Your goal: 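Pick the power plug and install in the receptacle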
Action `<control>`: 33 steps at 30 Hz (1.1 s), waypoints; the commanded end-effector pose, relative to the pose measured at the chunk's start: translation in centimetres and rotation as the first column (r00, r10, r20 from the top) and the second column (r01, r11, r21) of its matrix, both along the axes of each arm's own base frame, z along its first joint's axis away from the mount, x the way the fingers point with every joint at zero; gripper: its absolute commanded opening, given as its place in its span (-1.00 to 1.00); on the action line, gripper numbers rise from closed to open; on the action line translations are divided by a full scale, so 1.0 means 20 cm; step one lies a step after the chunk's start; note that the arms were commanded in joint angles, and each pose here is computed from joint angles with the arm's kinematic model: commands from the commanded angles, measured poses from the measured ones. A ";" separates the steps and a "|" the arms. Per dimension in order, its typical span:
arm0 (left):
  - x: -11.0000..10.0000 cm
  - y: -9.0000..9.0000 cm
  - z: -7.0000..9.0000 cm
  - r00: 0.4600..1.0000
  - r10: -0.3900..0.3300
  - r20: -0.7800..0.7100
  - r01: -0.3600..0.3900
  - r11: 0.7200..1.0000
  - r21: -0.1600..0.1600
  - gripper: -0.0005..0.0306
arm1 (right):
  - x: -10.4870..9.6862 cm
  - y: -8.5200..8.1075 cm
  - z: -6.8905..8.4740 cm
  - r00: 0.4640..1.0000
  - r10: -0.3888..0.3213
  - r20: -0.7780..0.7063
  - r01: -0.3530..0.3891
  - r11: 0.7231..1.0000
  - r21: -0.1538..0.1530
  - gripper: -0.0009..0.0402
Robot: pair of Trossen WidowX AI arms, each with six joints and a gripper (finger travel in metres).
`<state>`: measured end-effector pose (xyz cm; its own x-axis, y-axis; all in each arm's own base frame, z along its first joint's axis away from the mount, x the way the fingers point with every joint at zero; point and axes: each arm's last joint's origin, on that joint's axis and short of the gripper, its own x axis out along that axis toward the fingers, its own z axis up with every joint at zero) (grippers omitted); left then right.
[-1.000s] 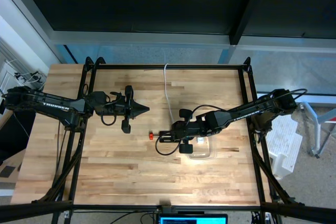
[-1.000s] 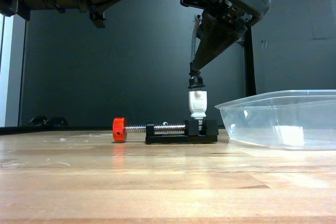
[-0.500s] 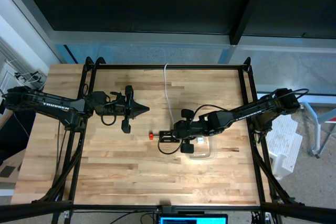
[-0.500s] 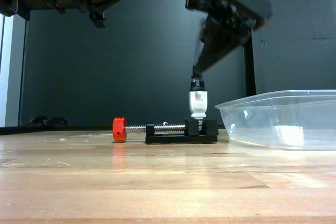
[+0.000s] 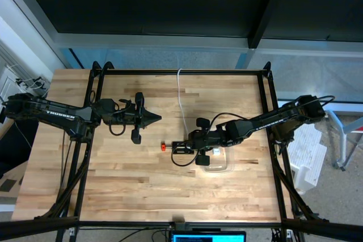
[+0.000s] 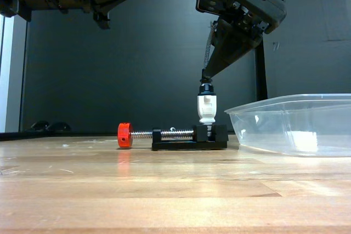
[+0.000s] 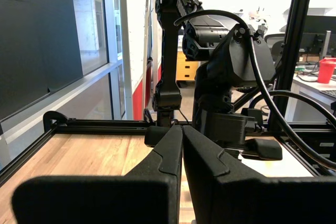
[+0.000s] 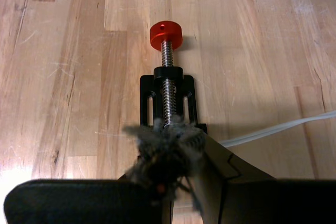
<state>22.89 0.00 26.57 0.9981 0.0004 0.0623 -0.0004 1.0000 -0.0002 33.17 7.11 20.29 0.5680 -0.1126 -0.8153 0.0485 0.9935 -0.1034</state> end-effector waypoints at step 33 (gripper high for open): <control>0.00 0.00 0.00 1.000 0.000 0.000 0.000 1.000 0.000 -0.97 | -0.02 0.01 0.21 0.999 -0.012 -0.053 0.012 1.000 0.003 -0.19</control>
<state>22.89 0.00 26.57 0.9981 0.0008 0.0623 -0.0007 1.0000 -0.0002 32.89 7.32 24.27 0.5152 -0.1143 -0.8494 0.0501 0.9934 -0.1033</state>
